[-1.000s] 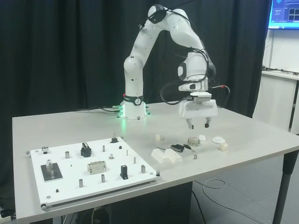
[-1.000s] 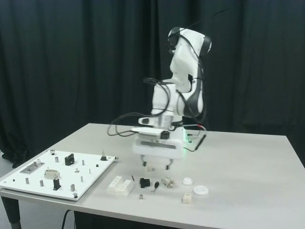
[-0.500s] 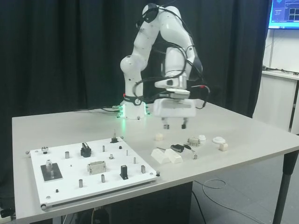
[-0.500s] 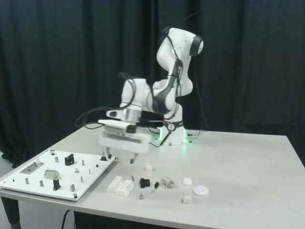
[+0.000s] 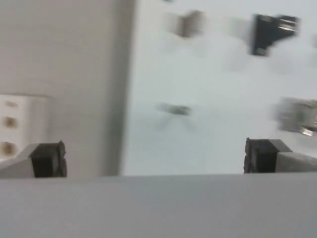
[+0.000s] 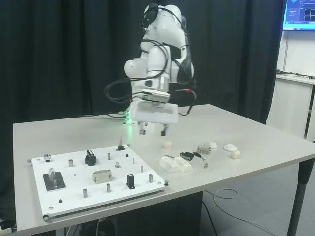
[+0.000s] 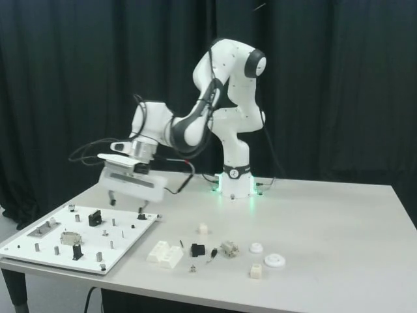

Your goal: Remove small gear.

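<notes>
Wrist view: the pincer [image 5: 154,158] is spread wide, its two black fingertips [image 5: 47,159] far apart with nothing between them. Below it runs the edge of the white board [image 5: 208,139]; one fingertip hangs over the board, the other over the grey table [image 5: 64,49]. A thin pin [image 5: 176,109] stands on the board under the gap, a black part [image 5: 270,32] lies further out, and a white block with holes [image 5: 10,134] sits on the table just beside the outer fingertip.

First room view: the white arm [image 6: 157,49] holds the pincer [image 6: 153,131] in the air above the table [image 6: 74,132], over the far corner of the board [image 6: 118,189], touching nothing. The small gear cannot be picked out for certain. A small white round piece [image 6: 213,145] lies on the table well apart from the pincer, on the side away from the board — just beside a larger white round piece [image 6: 230,147].

Second room view: the pincer [image 7: 127,203] hovers open over the near edge of the board [image 7: 130,235]. The small white round piece [image 7: 256,248] and the larger one [image 7: 274,261] lie on the table [image 7: 339,228], well off from it.
</notes>
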